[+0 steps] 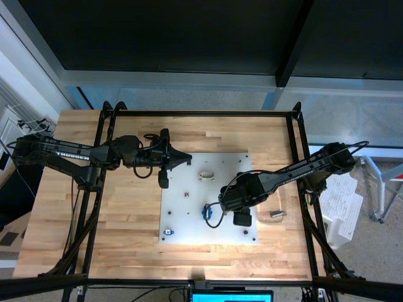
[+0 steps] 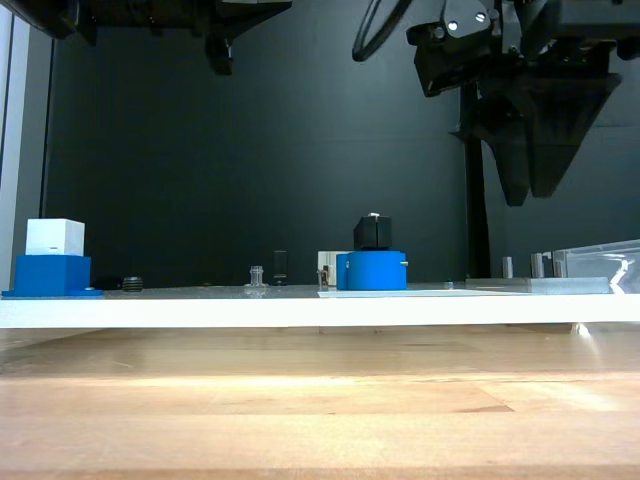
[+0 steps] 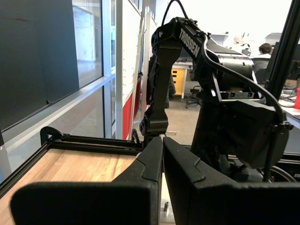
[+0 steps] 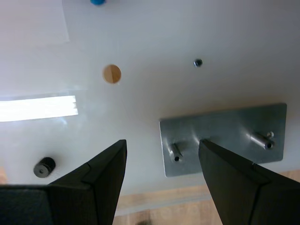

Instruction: Pick the 16mm cylinder and install on the taskboard

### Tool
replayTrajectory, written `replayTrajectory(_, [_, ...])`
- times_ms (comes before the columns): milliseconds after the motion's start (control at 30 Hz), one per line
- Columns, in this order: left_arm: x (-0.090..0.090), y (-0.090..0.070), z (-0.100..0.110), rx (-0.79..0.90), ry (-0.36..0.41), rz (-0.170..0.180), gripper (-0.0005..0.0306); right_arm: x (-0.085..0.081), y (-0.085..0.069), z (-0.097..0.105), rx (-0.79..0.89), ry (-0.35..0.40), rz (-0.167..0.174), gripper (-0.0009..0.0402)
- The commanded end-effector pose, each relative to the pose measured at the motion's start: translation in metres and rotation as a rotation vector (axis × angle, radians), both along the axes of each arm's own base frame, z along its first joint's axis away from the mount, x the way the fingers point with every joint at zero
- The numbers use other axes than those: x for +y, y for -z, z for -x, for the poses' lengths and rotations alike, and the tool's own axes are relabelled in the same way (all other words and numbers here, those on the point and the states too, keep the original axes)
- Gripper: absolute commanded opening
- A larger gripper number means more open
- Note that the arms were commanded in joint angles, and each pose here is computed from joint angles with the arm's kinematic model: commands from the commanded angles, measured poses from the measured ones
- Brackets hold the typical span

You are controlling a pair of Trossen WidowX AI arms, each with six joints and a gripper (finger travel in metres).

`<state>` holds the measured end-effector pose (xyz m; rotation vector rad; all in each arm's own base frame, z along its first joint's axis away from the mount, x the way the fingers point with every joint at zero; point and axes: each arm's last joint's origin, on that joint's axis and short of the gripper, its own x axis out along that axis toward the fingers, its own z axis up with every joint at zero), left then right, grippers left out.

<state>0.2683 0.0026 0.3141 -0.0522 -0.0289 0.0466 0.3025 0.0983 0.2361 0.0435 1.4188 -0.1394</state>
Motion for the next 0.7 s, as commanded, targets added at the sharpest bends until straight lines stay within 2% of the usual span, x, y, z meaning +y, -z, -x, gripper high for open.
replayTrajectory(33, [0.0000, -0.0001, 0.0000, 0.000, 0.000, 0.000, 0.0000, 0.0003, -0.0001, -0.0013, -0.012, 0.001, -0.004, 0.0209])
replayTrajectory(700, [0.0000, -0.0003, 0.0001, -0.001, 0.000, 0.000, 0.0000, 0.0014, -0.0023, 0.0039, -0.022, -0.007, -0.008, 0.0208])
